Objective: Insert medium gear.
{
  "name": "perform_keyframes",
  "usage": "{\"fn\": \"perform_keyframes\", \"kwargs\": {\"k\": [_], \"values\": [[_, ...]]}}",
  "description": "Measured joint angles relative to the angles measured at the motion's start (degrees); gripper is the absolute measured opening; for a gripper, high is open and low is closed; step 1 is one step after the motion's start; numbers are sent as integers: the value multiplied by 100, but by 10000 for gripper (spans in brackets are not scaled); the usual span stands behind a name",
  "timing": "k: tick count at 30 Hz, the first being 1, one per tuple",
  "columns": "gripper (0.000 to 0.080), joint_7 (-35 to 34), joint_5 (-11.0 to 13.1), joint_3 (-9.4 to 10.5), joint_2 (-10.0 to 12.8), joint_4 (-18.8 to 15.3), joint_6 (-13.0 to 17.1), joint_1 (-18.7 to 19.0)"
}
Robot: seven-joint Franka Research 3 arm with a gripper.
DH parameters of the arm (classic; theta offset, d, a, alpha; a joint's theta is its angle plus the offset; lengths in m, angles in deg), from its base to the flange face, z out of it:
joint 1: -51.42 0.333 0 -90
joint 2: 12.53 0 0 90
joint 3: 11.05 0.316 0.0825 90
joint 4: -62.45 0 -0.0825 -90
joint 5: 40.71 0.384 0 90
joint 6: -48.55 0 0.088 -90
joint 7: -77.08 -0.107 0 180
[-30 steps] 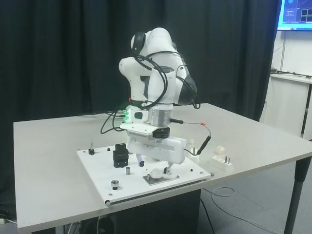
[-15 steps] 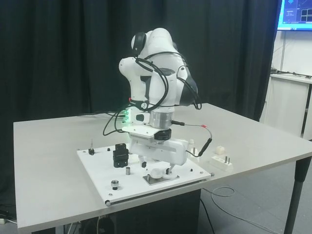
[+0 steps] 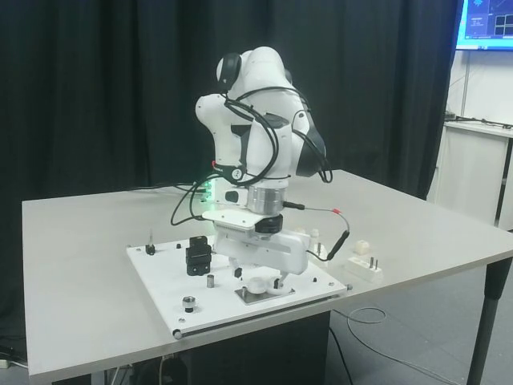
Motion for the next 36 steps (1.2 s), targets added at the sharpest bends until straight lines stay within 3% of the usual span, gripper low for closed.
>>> {"fn": "perform_keyframes", "kwargs": {"k": [12, 13, 18, 19, 23, 24, 29, 36], "values": [[800, 98, -2, -4, 22, -2, 31, 7], [542, 98, -2, -5, 23, -4, 31, 7], [542, 98, -1, -6, 30, -19, 31, 7], [382, 98, -1, -6, 30, -20, 31, 7], [382, 98, -1, -6, 29, -21, 27, 7], [281, 98, -1, -6, 29, -21, 27, 7], [281, 25, 4, -9, 29, -20, 23, 7], [282, -597, 8, -13, 29, -21, 20, 7]]}}
